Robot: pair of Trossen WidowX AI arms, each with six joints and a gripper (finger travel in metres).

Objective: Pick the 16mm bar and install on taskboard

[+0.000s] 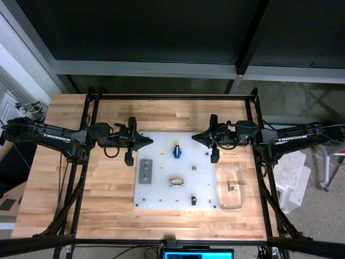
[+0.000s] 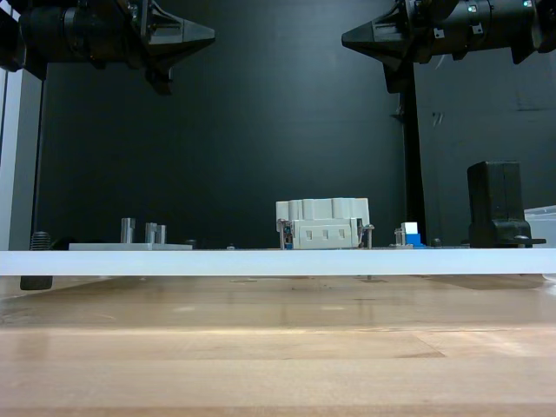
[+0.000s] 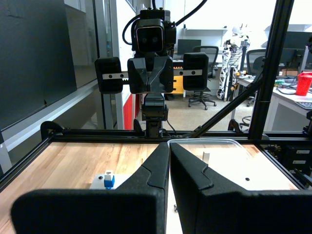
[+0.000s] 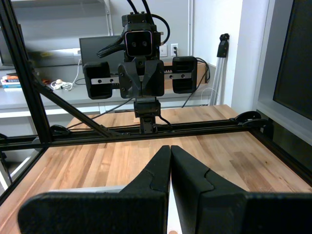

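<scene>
Two grippers hang level and high above the board (image 1: 161, 162), tip facing tip, and each has its jaws pressed together with nothing between them. The left gripper (image 1: 149, 141) is over the board's far left corner. The right gripper (image 1: 194, 137) is over its far edge, well apart from the left one. The blue knob (image 1: 177, 152) stands on the board below the gap between the two sets of jaws, a little to their near side. The bar (image 1: 232, 188) lies in the clear tray (image 1: 218, 186), which sits just beside the board's right edge. That puts the bar well below the right jaws, behind their tips and off to the near side, and farther still from the left jaws. A thin pale pin (image 1: 241, 183) lies near the bar in the same tray, not touching it. The grey block (image 1: 145, 171) sits on the board below the left jaws and to their near side. The white connector (image 1: 177, 184) is nearer still, below and between both pairs of jaws. In the low view neither pair of jaws touches the board or anything on it.
</scene>
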